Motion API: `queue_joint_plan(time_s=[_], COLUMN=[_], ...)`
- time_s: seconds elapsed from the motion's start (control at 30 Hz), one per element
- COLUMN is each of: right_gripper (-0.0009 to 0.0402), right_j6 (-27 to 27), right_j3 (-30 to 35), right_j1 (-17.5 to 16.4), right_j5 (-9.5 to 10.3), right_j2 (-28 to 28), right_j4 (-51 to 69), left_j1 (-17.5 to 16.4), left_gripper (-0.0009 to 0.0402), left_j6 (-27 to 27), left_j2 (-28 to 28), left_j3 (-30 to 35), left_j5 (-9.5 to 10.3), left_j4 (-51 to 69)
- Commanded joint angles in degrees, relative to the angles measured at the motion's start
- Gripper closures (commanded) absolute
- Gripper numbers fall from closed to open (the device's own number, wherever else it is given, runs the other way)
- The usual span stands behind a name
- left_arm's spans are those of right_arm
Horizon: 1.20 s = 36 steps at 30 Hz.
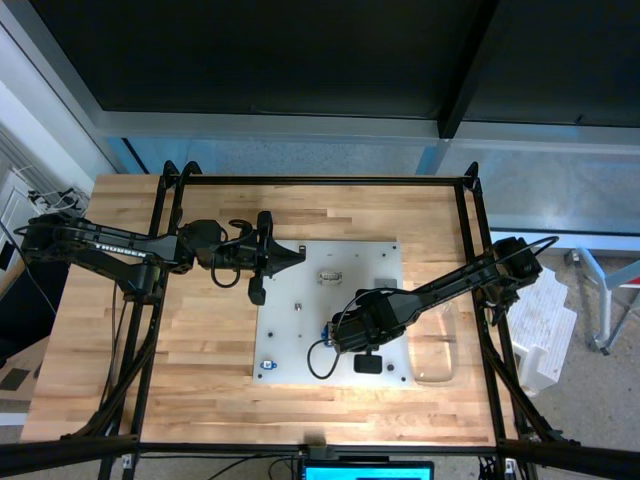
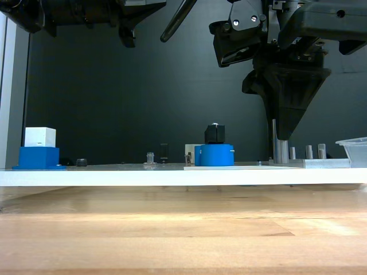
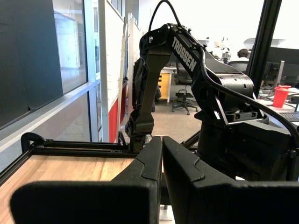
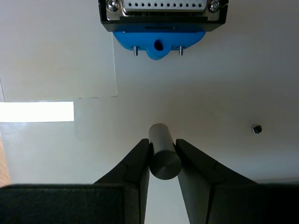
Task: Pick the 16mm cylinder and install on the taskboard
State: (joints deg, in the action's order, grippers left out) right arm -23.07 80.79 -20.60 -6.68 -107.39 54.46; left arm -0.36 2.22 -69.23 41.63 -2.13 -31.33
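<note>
Left arm reaches inward from the left edge, level and high. Left hand (image 1: 298, 251) points rightward, fingers (image 3: 149, 156) pressed together. Right arm reaches inward, wrist bent down. Right hand (image 4: 162, 142) points straight down, fingers clamping the 16mm cylinder (image 4: 164, 157).

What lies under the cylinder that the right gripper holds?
White taskboard under the cylinder, clamped in the right gripper; the spot directly beneath is covered. The left gripper, shut, hangs above the board's far left corner.

Office lab w/ swivel chair (image 3: 182, 95), monitor (image 3: 285, 65), glass partition (image 3: 70, 46)
</note>
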Motion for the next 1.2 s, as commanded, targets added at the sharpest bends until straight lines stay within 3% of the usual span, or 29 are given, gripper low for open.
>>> queue_joint_plan(time_s=[0.03,1.2], right_gripper=[0.0384,0.0384], right_j6=[0.0,-1.0], right_j3=[0.0,-1.4], right_j1=[0.0,0.0], right_j5=[0.00,0.02], right_j2=[0.0,0.2], right_j4=[-0.1,-0.4], left_j1=[0.0,0.0], left_gripper=[0.0392,0.0392], left_j6=[0.0,0.0], left_j2=[0.0,0.0], left_j3=[0.0,0.0], left_j5=[0.00,0.00], left_j4=[0.0,0.0])
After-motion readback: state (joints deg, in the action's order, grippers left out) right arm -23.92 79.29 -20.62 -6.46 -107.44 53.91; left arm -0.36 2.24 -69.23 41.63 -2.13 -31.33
